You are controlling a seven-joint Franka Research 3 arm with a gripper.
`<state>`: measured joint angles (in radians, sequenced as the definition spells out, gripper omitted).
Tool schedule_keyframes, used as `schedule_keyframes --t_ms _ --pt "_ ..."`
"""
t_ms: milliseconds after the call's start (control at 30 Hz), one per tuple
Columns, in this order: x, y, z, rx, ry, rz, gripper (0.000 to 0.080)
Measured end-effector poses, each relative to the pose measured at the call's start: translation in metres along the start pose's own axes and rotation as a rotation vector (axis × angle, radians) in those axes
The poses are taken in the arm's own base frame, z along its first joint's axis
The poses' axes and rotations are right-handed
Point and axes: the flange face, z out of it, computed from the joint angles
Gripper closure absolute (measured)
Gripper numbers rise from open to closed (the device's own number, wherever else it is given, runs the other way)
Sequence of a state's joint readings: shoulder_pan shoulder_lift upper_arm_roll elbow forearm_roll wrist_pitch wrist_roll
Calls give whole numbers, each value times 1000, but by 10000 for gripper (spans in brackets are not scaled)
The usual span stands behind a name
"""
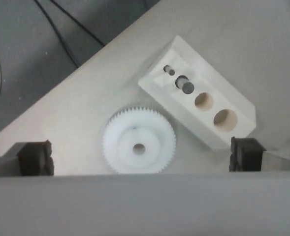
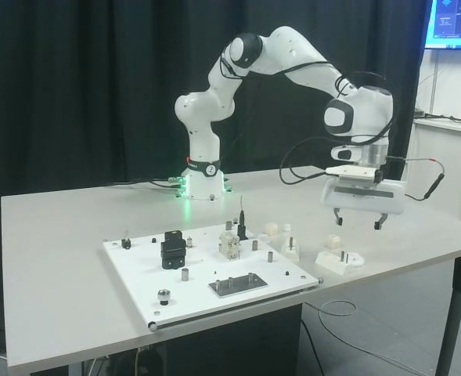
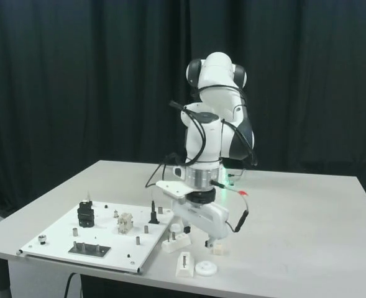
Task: Pick large gear.
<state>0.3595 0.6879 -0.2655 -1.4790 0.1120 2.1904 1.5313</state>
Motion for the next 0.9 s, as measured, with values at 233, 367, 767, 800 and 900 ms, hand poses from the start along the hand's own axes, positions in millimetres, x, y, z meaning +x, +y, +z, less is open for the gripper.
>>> schedule_keyframes --t_ms 233,367,767,800,900 --pt "2 1 15 -17 -18 10 3" --pt "0 3 22 -27 -30 2 3" --pt "-10 8 39 -54 -46 -9 3" --pt "-11 8 40 -54 -46 -9 3" --pt "-12 8 43 -52 -47 -9 3"
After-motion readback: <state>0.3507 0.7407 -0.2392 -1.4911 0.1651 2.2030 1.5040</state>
